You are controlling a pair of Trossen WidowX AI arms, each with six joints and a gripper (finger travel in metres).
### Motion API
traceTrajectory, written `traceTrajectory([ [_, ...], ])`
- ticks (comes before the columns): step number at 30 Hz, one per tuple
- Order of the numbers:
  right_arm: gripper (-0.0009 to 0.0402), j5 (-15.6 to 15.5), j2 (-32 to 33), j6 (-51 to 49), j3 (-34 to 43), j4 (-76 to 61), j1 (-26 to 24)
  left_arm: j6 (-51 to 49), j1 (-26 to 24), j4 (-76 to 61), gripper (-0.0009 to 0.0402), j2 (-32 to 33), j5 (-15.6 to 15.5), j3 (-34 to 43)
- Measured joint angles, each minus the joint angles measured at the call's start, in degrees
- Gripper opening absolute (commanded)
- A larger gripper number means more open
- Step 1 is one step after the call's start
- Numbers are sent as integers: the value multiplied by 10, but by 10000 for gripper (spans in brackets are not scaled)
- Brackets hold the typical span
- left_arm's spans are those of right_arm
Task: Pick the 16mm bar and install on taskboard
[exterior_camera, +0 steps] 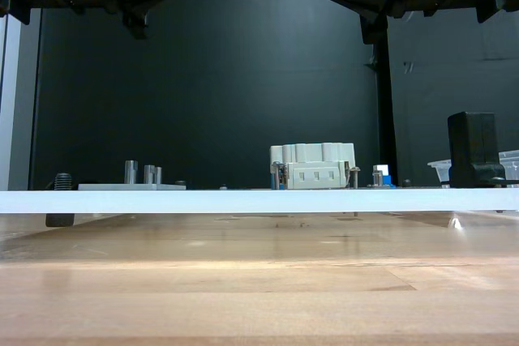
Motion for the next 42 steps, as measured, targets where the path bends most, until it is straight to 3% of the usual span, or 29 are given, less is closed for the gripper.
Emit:
traceTrajectory([
  [42,0,0,0,0,0,-11,0,0,0,0,0,0,0,0],
])
